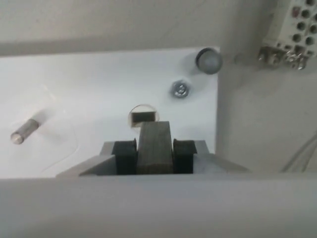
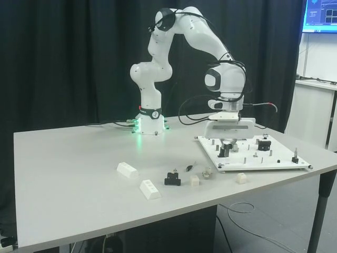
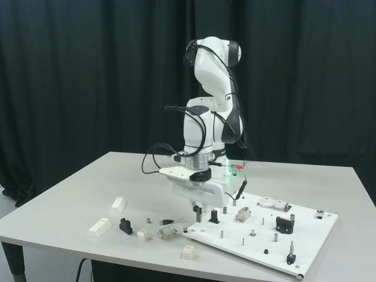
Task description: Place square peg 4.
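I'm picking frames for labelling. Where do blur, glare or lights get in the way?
Wrist view: the tool holding the peg is soft, and the board is washed out. First room view: green light glows at the arm base. Second room view: even.

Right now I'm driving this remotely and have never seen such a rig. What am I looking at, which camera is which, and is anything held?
This is a white robot arm bolted to a grey table. Two pictures come from room cameras on different sides; the third looks down from the wrist past the fingertips. The hand is shut on the square peg, a grey bar, and hangs just above a square hole in the white board. That board carries small pins and black fixtures. Loose on the table beside it lie two white blocks and several small parts.
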Robot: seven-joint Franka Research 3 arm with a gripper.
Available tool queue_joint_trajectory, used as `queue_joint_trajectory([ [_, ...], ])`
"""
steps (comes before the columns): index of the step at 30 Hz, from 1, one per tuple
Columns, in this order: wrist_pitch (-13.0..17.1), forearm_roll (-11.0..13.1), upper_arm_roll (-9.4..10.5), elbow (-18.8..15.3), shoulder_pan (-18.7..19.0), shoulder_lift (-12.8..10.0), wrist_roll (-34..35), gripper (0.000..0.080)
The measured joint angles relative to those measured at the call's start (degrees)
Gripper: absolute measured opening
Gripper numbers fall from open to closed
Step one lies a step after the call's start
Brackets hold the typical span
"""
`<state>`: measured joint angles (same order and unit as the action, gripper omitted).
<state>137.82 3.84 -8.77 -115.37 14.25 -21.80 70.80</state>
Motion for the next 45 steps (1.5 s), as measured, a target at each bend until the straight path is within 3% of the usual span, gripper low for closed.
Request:
queue_joint_trajectory([
  [12, -1.0, -5.4, -2.97, 0.0, -0.3, 0.8, -0.9, 0.0153],
  [20, -2.6, -8.0, -5.42, -0.3, -1.9, 1.4, -5.7, 0.0153],
  [34, -2.4, -8.3, -8.37, -2.9, -8.3, 2.2, -18.5, 0.0153],
  [41, 0.4, -7.7, -8.9, -4.3, -11.9, 2.2, -25.1, 0.0153],
  [45, 3.2, -5.9, -9.01, -5.6, -13.7, 2.2, -30.1, 0.0153],
])
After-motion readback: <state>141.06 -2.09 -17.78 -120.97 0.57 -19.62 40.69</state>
